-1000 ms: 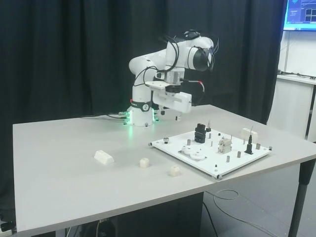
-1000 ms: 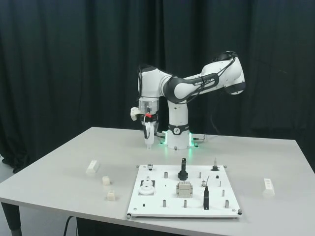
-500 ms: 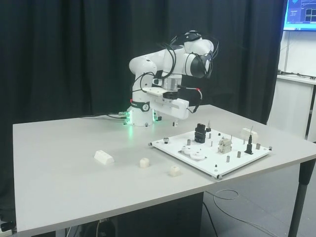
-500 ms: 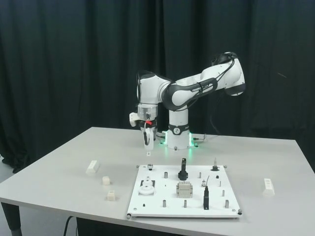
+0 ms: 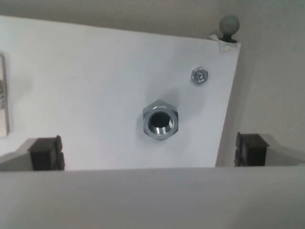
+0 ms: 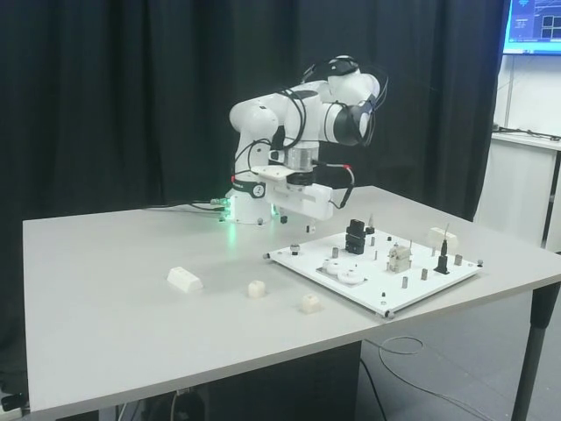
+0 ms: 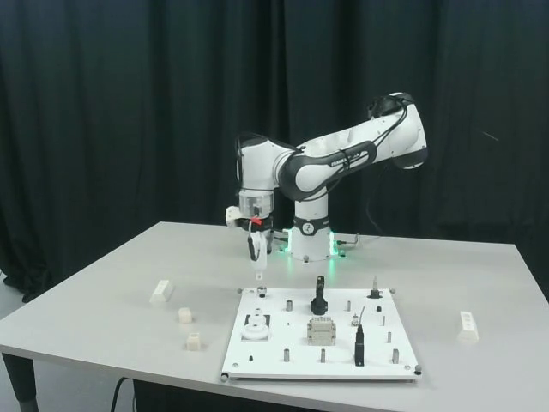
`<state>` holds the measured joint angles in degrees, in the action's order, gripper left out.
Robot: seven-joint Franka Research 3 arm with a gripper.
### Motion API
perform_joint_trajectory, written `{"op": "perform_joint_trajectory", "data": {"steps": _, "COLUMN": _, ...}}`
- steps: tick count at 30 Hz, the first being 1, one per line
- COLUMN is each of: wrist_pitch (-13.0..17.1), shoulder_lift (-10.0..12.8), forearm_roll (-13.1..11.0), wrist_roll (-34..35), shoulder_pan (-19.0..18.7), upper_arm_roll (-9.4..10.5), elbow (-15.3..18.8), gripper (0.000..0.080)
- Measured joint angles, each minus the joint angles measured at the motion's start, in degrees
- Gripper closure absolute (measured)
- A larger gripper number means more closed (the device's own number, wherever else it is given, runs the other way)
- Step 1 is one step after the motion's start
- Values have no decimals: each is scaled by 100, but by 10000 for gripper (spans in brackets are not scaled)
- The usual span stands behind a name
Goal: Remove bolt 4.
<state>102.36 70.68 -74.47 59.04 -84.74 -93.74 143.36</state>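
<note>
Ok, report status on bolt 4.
Gripper open, hovering above bolt 4. Bolt seated in white board, untouched. Small nut beside it, apart. Nothing between fingers.
</note>
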Motion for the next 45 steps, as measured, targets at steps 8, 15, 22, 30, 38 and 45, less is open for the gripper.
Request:
{"op": "perform_joint_trajectory", "data": {"steps": 8, "wrist_pitch": 93, "shoulder_lift": 1, "forearm_roll": -169, "wrist_roll": -10, "shoulder_pan": 96, "upper_arm_roll": 176, "elbow": 3, "gripper": 3}}
{"op": "perform_joint_trajectory", "data": {"steps": 15, "wrist_pitch": 142, "shoulder_lift": 3, "forearm_roll": -285, "wrist_roll": -51, "shoulder_pan": 172, "upper_arm_roll": 317, "elbow": 3, "gripper": 3}}
{"op": "perform_joint_trajectory", "data": {"steps": 22, "wrist_pitch": 171, "shoulder_lift": 6, "forearm_roll": -395, "wrist_roll": -82, "shoulder_pan": 221, "upper_arm_roll": 451, "elbow": 10, "gripper": 3}}
{"op": "perform_joint_trajectory", "data": {"steps": 30, "wrist_pitch": 198, "shoulder_lift": 12, "forearm_roll": -509, "wrist_roll": -105, "shoulder_pan": 248, "upper_arm_roll": 588, "elbow": 28, "gripper": 3}}
{"op": "perform_joint_trajectory", "data": {"steps": 38, "wrist_pitch": 257, "shoulder_lift": 39, "forearm_roll": -643, "wrist_roll": -127, "shoulder_pan": 260, "upper_arm_roll": 723, "elbow": 52, "gripper": 3}}
{"op": "perform_joint_trajectory", "data": {"steps": 45, "wrist_pitch": 308, "shoulder_lift": 50, "forearm_roll": -698, "wrist_roll": -127, "shoulder_pan": 266, "upper_arm_roll": 821, "elbow": 55, "gripper": 3}}
